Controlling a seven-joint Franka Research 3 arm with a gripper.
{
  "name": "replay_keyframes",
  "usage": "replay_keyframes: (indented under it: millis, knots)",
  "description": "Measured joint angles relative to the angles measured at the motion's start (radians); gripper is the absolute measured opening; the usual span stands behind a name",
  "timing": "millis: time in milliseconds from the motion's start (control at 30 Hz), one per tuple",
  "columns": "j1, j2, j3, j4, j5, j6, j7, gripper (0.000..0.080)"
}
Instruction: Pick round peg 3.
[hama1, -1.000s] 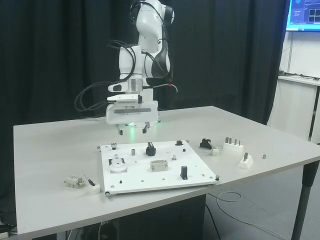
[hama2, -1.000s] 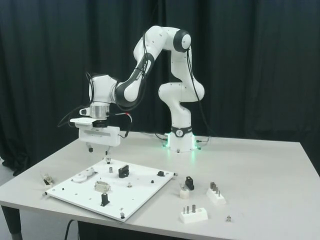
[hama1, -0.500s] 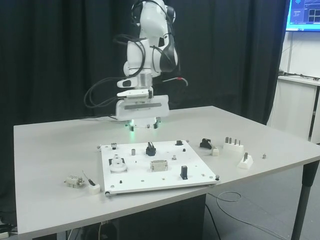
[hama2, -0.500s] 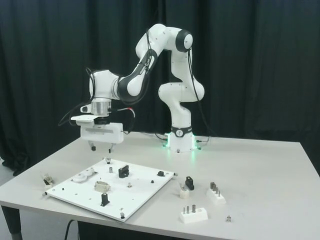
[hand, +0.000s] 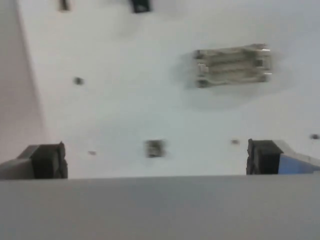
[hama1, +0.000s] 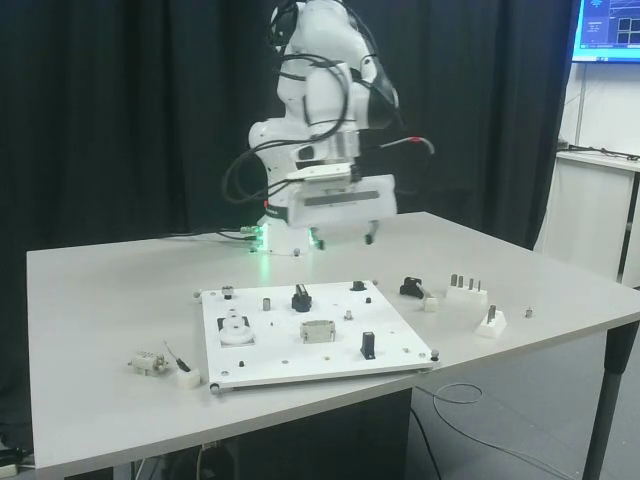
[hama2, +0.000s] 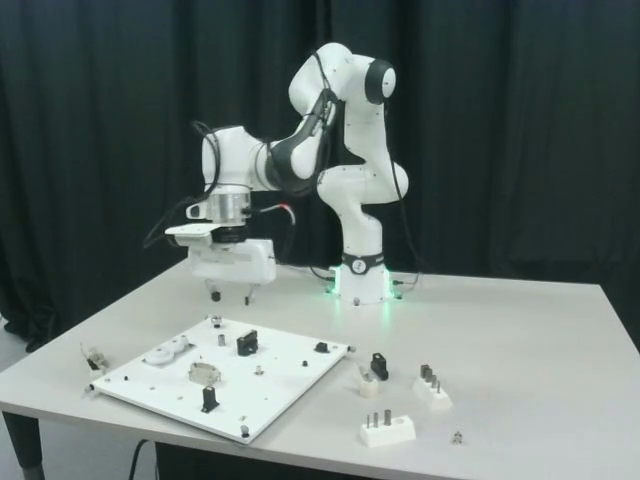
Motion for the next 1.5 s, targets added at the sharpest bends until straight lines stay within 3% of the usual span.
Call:
replay_keyframes:
  millis: [267, 667, 967, 1300, 1500]
  knots:
    - [0.062, 0.021, 0.043, 0.049, 0.0, 0.0, 0.191, 0.08]
    - [0.146, 0.097, 0.094, 0.131, -0.001, -0.003, 0.507, 0.08]
    - [0.212, 0.16, 0.104, 0.19, -0.002, -0.003, 0.715, 0.08]
    - [0.273, 0.235, 0.105, 0.254, -0.008, -0.005, 1.03, 0.08]
    - [0.302, 0.282, 0.106, 0.288, -0.015, -0.007, 1.148, 0.08]
